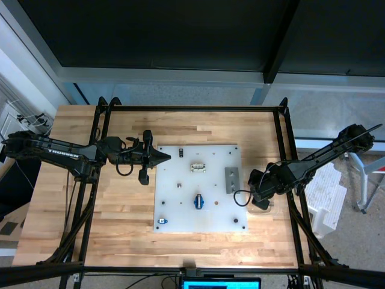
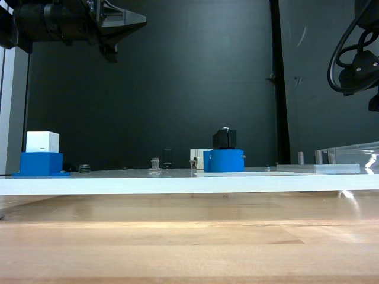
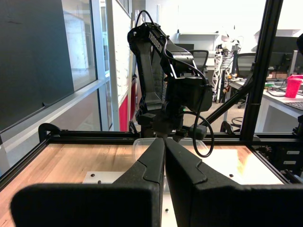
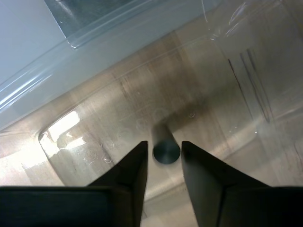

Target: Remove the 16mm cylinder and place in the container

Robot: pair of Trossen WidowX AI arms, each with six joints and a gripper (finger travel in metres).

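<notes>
Left end effector (image 3: 164, 139) pressed together, high above board's (image 1: 198, 186) left edge | right end effector (image 4: 164, 142) over tub (image 4: 94, 118) right of board, grip cannot tell | peg (image 4: 166, 152) within tub's outline, at right end effector's tip.

The board (image 1: 180, 211) lies centred on the worktop (image 1: 108, 241). Over its left edge hangs the left tool (image 1: 166, 158). Right of the board sits the container (image 4: 85, 137), cylinder (image 4: 166, 151) inside, right tool (image 1: 261, 201) overhead.
</notes>
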